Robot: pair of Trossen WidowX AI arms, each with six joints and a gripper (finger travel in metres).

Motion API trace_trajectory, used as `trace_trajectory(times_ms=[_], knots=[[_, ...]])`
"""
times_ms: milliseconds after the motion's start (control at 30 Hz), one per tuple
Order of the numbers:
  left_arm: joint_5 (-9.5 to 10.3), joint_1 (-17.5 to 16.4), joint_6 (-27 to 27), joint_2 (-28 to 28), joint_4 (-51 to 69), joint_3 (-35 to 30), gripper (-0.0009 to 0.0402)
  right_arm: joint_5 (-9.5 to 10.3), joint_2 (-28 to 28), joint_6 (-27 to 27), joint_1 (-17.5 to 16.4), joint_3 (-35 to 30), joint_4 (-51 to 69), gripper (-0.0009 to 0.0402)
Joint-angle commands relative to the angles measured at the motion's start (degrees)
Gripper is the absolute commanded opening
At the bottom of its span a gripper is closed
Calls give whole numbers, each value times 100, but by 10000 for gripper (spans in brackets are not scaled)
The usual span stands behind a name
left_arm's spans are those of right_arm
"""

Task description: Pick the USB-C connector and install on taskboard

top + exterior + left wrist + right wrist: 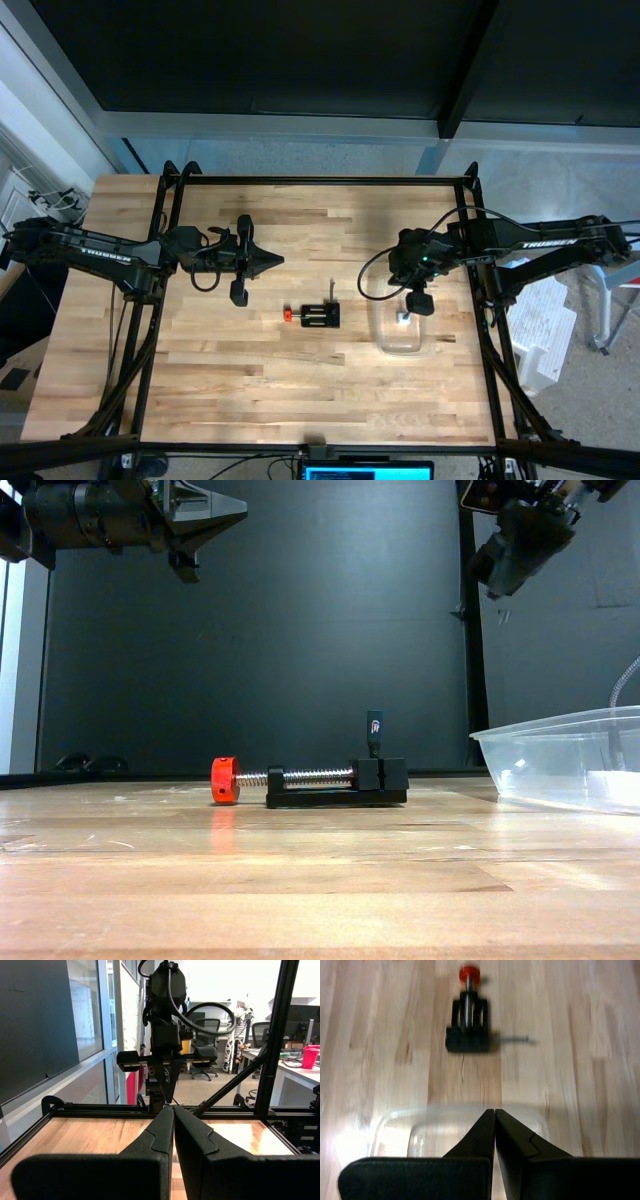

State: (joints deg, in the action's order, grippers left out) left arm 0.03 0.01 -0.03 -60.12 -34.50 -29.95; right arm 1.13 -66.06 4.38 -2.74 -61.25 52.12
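Note:
The taskboard (322,316) is a small black block in mid-table with an orange-red knob (287,315) at its left end and a thin pin (331,291) pointing away. In the low view the taskboard (336,784) carries a short dark upright stub (374,732). The USB-C connector is hidden from every view. My right gripper (412,305) hangs shut and empty above the clear tray's left half, with the taskboard (467,1030) ahead of its tips (495,1110). High up and left of the board, my left gripper (272,261) is shut on nothing, as the left wrist view (173,1106) confirms.
A clear plastic tray (400,350) sits right of the board with a small white cube (403,318) inside it. Its near rim (420,1112) shows under my right gripper. A black frame (320,181) borders the wooden table. Both arms ride well above the tabletop in the low view.

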Motion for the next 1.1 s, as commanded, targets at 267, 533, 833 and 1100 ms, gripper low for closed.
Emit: trace_trajectory(times_ms=[267,533,833,1100], knots=[[0,-2,0,0,-2,0,0,-7,-302,105,-153,-363,1528,0],[0,0,0,0,-2,0,0,-9,-566,286,-503,-380,1853,41],[0,0,0,0,-2,0,0,-256,-765,632,-822,-380,1902,110],[0,-2,0,0,-2,0,0,-334,-1036,826,-942,-358,1897,172]])
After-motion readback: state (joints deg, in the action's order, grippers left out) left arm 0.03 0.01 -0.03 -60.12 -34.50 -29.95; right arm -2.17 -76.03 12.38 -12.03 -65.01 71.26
